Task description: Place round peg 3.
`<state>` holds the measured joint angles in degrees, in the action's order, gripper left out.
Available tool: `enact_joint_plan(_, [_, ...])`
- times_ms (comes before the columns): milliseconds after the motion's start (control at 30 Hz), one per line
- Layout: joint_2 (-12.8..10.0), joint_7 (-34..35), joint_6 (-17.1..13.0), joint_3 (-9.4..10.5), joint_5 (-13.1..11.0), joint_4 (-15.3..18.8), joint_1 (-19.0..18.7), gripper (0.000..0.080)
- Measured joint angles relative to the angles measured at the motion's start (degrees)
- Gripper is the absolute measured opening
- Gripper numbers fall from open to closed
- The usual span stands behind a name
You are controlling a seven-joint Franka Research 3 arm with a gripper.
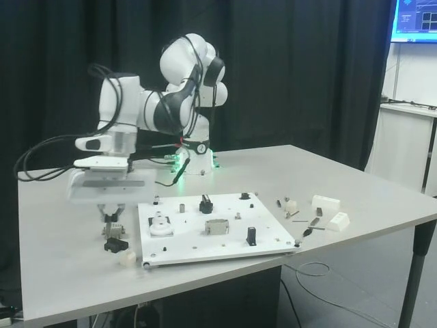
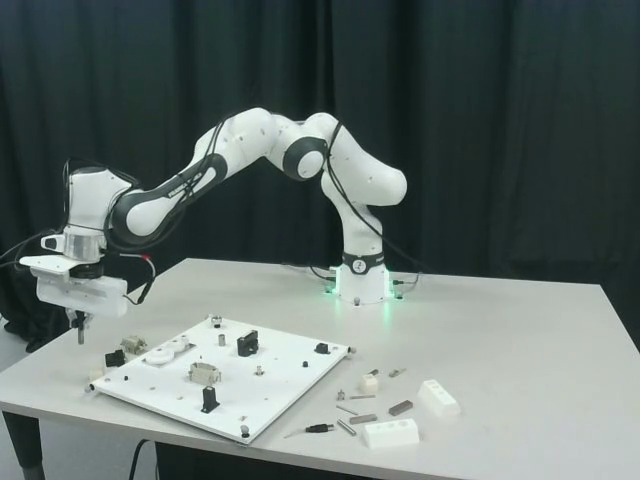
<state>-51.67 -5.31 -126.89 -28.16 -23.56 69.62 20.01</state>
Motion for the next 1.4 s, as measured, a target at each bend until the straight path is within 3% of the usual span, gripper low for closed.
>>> enact_joint_plan(233, [-2.85, -3.38, -1.4, 0.03, -4.11, -1.79, 1.48, 0.0107])
enact_joint_plan(567, [-6.63, -4.73, -1.47, 0.05, -7.32, -5.13, 2.17, 0.0107])
enact_joint_plan(1300, [-8.74, -4.89, -1.21, 0.57, -8.01, -6.53, 2.18, 0.0107])
enact_joint_plan(1333, [-8.74, -4.89, -1.19, 0.58, -8.01, -6.54, 2.17, 0.0145])
enact_joint_plan(1400, [-8.74, -4.89, -1.14, 0.58, -8.01, -6.54, 2.18, 0.0145])
